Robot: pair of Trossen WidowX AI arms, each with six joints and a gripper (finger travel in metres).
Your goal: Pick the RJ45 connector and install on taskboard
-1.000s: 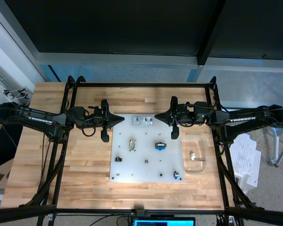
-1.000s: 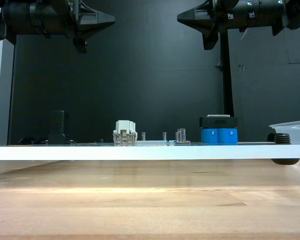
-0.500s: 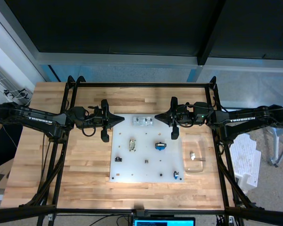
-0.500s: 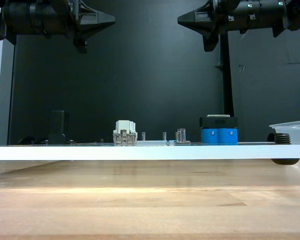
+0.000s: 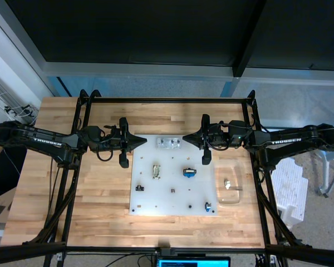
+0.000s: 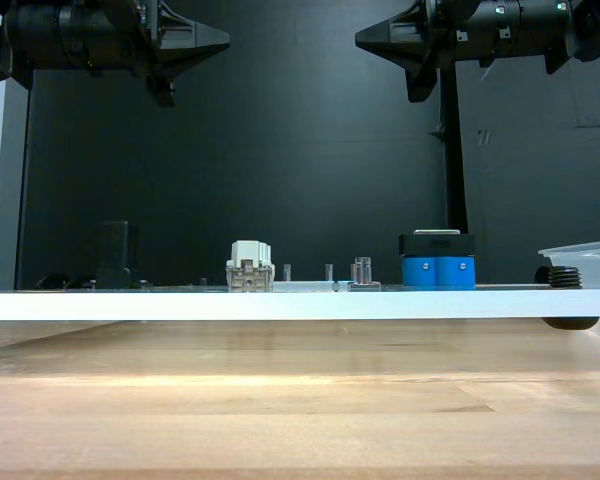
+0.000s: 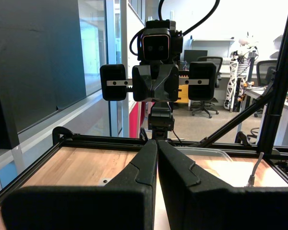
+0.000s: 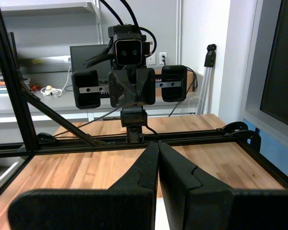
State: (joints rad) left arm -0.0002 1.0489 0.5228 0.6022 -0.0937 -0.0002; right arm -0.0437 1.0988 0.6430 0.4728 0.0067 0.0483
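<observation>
Wooden table (image 5: 89,183) carries the white board (image 5: 156,194). From above we see the left gripper (image 5: 146,142) hanging over the board's far left corner and the right gripper (image 5: 184,137) over its far edge, tips facing each other and well apart. Just right of the board lies the clear tray (image 5: 239,194) with a pale shape (image 5: 227,183) in it. At the board's near right corner sits the blue jack (image 5: 209,208). We cannot tell where the connector is: the pale shape and the jack's top are both too small to read.

From table height, both grippers hang high above the board. A blue part (image 6: 437,272) with a dark cap stands on the board, and this view does not place the connector either.

Along the left arm, we see its fingers (image 7: 143,165) pressed together, clenched on nothing, with the right arm (image 7: 156,81) facing us across the board.

Along the right arm, its fingers (image 8: 145,167) are likewise pressed together and grasp nothing, with the left arm (image 8: 129,86) opposite across the board.
</observation>
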